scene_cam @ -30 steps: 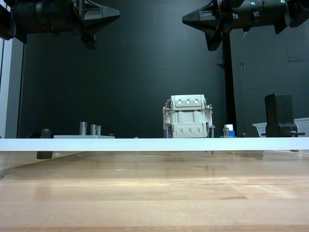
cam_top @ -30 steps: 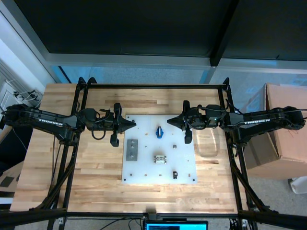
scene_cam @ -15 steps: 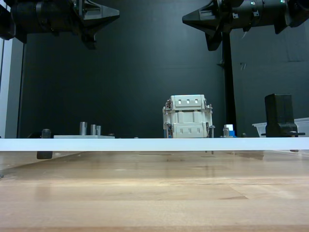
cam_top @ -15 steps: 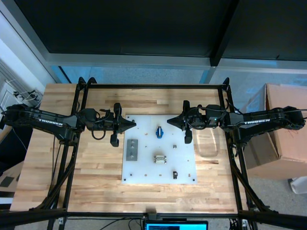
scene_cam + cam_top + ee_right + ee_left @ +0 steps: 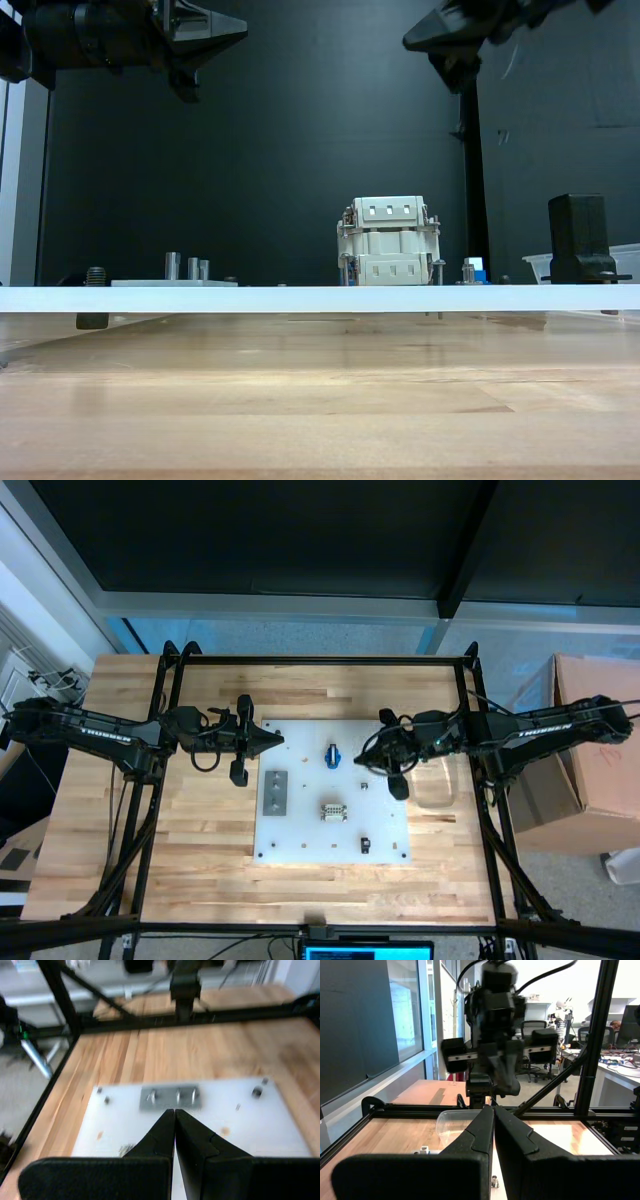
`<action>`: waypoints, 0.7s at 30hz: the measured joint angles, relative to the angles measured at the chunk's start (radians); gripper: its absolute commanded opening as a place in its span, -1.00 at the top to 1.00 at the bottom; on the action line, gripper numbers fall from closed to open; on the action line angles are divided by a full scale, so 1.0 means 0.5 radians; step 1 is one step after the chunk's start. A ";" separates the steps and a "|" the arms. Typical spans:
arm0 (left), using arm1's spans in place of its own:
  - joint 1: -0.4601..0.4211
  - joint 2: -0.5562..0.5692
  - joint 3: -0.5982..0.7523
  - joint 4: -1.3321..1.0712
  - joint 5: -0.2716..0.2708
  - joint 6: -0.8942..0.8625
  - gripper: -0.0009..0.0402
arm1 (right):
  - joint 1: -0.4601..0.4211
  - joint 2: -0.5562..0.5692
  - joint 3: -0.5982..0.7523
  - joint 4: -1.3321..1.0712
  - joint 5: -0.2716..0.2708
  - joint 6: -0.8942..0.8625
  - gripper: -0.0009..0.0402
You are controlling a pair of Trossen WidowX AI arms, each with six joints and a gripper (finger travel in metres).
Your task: Remove the HAN10E connector from the taskboard and place in the container
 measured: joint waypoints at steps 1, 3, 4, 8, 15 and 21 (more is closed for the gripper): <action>0.000 0.000 0.001 0.000 0.001 -0.001 0.96 | 0.035 0.027 0.062 -0.099 0.034 0.003 0.96; 0.000 0.000 0.000 0.001 0.001 0.000 0.96 | 0.092 0.092 0.183 -0.297 0.101 0.005 0.96; 0.000 0.000 0.001 0.001 0.001 0.000 0.96 | 0.110 0.126 0.238 -0.383 0.114 0.014 0.96; 0.000 0.000 0.001 0.001 0.001 0.000 0.96 | 0.130 0.262 0.442 -0.660 0.113 0.097 0.96; 0.000 0.000 0.001 0.001 0.000 0.000 0.96 | 0.136 0.494 0.743 -1.093 0.113 0.054 0.95; 0.000 0.000 0.000 0.001 0.001 -0.001 0.96 | 0.149 0.714 0.983 -1.295 0.112 0.056 0.81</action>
